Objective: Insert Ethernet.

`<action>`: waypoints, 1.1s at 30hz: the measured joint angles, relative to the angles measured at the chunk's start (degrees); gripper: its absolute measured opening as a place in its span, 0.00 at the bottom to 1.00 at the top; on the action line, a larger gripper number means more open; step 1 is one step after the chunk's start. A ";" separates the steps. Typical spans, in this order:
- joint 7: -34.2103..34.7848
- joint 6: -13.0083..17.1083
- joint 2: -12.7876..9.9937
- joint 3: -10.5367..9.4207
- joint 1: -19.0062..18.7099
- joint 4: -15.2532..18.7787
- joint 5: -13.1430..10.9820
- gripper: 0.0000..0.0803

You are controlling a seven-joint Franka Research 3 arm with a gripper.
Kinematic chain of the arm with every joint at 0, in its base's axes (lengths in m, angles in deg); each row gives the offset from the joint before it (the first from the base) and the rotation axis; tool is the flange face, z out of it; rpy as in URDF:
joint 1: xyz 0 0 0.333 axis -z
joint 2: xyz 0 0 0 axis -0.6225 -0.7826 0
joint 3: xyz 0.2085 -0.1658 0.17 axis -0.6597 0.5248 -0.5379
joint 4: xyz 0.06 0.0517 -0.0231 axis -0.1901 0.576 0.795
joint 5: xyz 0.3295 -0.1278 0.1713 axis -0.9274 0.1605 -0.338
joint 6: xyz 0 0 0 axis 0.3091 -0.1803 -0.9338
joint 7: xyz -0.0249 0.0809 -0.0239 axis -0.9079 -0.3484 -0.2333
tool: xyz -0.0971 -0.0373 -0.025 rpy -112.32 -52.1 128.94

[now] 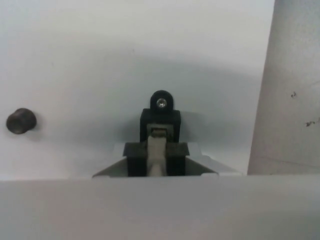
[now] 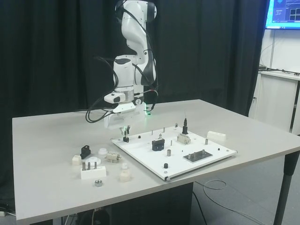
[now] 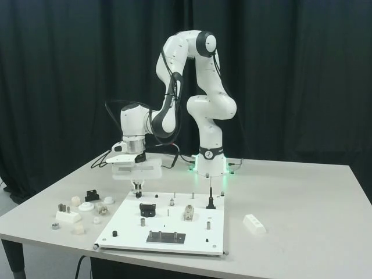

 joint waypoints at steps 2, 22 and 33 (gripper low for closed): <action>0.00 0.00 0.00 0.00 0.00 0.00 -0.05 0.09; 1.57 -0.42 0.05 0.14 0.00 -0.16 -1.92 0.09; -0.01 -1.82 1.47 0.68 0.06 -1.01 2.88 0.46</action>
